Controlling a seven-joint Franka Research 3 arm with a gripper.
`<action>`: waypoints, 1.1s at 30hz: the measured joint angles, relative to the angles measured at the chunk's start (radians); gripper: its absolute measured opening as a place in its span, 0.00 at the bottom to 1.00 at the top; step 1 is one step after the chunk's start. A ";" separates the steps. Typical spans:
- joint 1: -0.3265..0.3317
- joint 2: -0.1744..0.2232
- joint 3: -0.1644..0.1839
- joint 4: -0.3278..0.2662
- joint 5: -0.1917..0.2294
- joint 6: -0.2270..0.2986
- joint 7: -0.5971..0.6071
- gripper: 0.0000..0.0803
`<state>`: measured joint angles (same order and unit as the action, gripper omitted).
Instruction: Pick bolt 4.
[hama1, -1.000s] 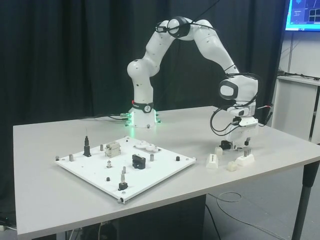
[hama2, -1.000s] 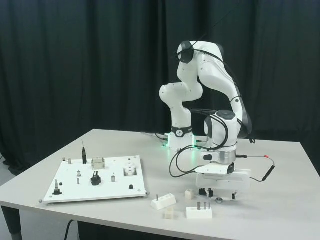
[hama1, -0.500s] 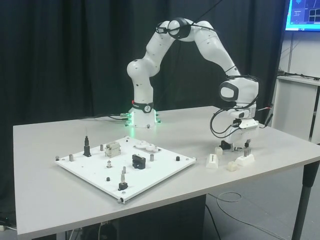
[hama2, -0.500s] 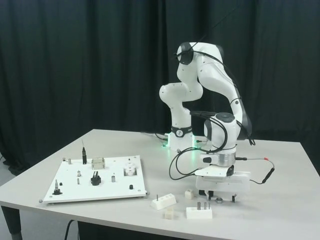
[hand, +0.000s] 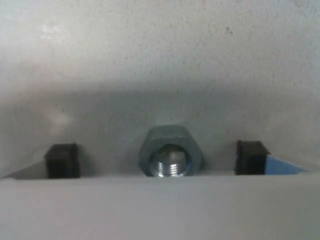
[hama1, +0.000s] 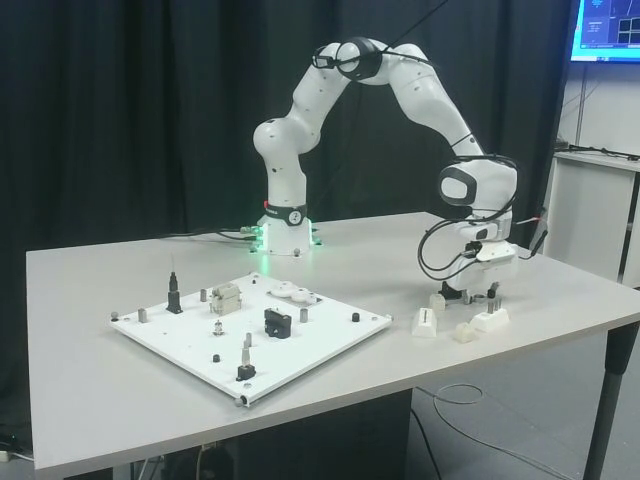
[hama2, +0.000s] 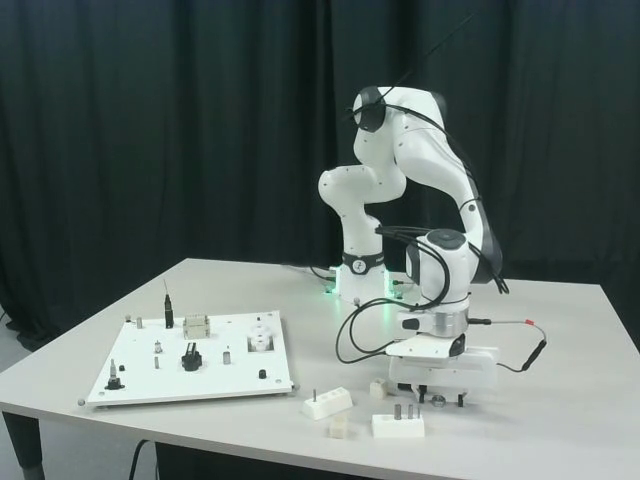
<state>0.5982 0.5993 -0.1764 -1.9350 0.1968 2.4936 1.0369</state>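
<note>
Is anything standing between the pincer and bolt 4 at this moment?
Nothing visible does. In the wrist view the pincer is open, and a hex threaded part, more like a nut, lies on the grey table between its black fingertips, with bare gaps on both sides. The white holder block stands beside, not between.

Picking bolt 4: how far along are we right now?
Done: the gripper is low over the grey table, fingers open either side of a hex-headed threaded part, apparently bolt 4. In hand: nothing is grasped; in the wrist view the fingers stand apart from the part. Left: close on it and lift. The white holder blocks sit beside the gripper.
</note>
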 joint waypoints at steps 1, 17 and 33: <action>-0.001 0.000 0.000 0.001 0.000 -0.005 0.000 0.88; -0.009 0.005 0.000 0.013 0.008 -0.024 0.000 0.38; -0.020 0.003 -0.003 0.050 0.046 -0.071 0.024 0.31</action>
<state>0.5785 0.6024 -0.1789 -1.8854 0.2424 2.4226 1.0610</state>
